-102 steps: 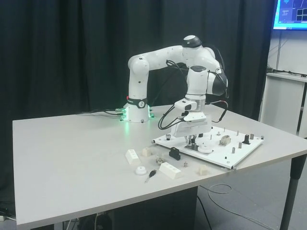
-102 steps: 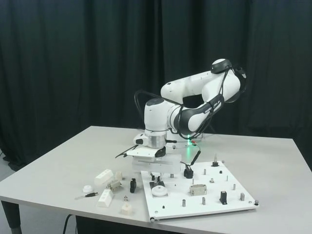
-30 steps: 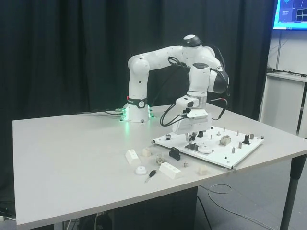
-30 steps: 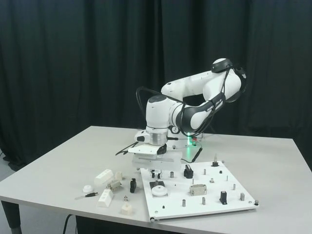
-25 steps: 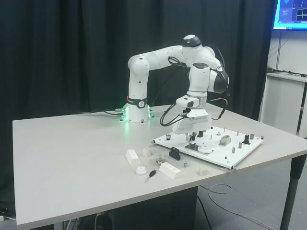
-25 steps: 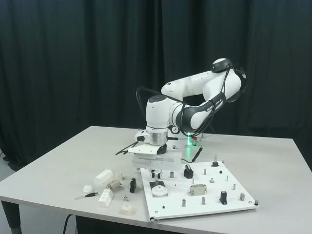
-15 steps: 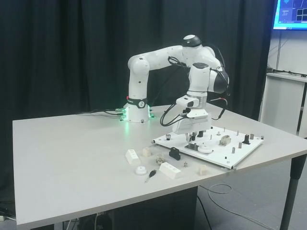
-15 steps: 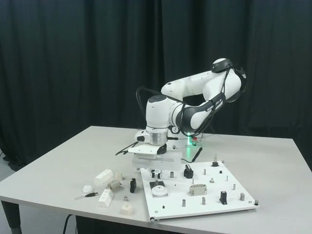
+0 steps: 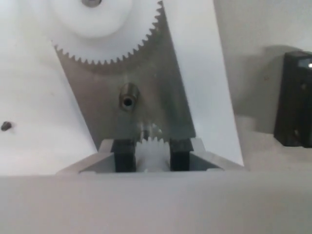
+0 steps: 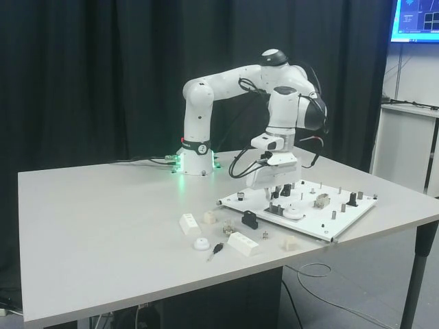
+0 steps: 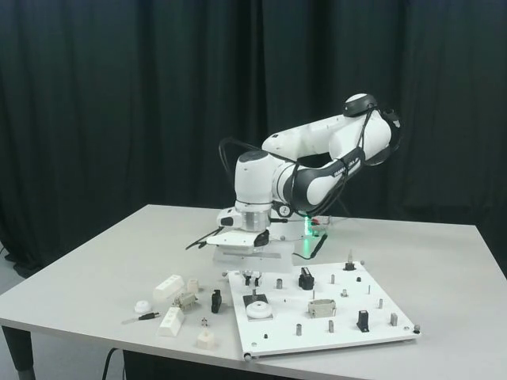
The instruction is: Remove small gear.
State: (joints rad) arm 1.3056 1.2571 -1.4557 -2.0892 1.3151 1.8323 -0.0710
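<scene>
Small gear [image 9: 151, 150] sits clamped between the two black fingers [image 9: 125, 155] of the gripper [image 9: 152, 157], lifted clear above the white board [image 10: 322, 221] and off its bare metal peg [image 9: 128, 95], which stands on the grey plate [image 9: 146, 107] just beside the big white gear [image 9: 105, 31]. The board lies at the bench [image 10: 103, 219] edge far from the arm's base, the arm [image 11: 317, 158] bent over the board's near corner. Loose white blocks [image 11: 170, 286], a small white wheel [image 11: 142, 306] and a black clip [image 11: 215, 300] lie on the bench beside the board.
</scene>
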